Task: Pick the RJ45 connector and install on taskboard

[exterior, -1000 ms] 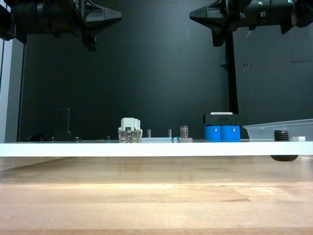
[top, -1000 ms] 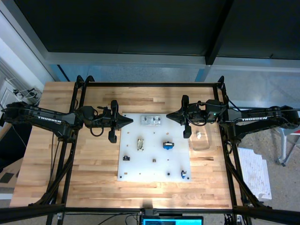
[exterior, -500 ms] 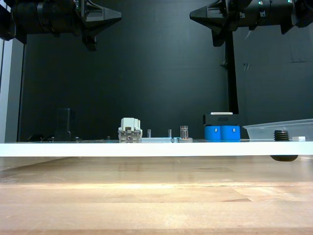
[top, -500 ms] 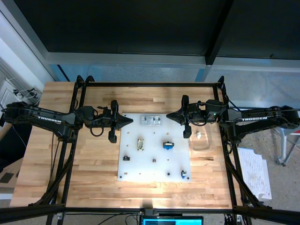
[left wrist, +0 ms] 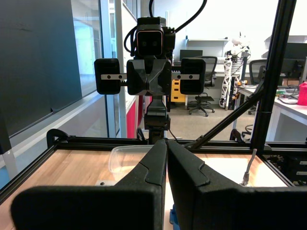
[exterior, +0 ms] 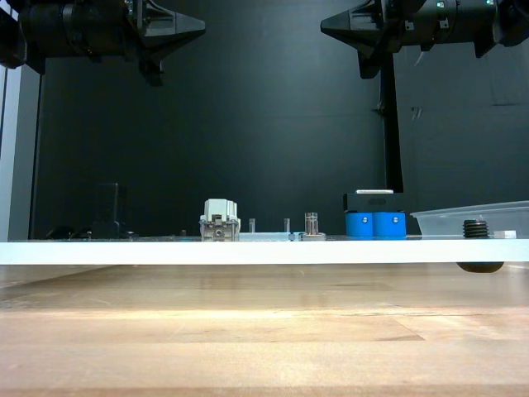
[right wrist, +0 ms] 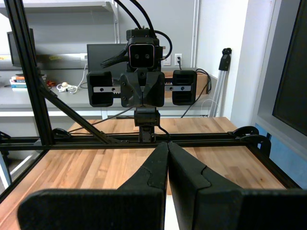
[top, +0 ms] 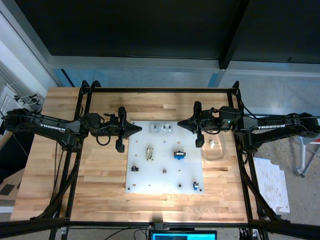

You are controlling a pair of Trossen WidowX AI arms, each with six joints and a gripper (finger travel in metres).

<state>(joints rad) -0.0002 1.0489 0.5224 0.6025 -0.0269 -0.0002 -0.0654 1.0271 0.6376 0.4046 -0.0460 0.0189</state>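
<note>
The small blue jack (top: pixel 196 186) sits at the near right corner of the white board (top: pixel 150 182). Its top looks pale with a little grey, and I cannot tell whether the connector is in it. A pale shape (top: pixel 212 144) lies in the clear tray (top: pixel 216 156); no cable shows there or anywhere else. My left gripper (top: pixel 141 129) hangs high over the board's far left edge, fingers shut and empty (left wrist: pixel 166 142). Facing it, my right gripper (top: pixel 178 123) hangs high over the board's far right part, also shut on nothing (right wrist: pixel 168 143).
The board carries a grey-white connector block (exterior: pixel 219 222), a metal bracket (top: pixel 162 128), a blue part (top: pixel 179 154) and small black fittings. A black frame (top: pixel 160 90) rims the wooden table. The tray's wall (exterior: pixel 471 213) rises right of the board.
</note>
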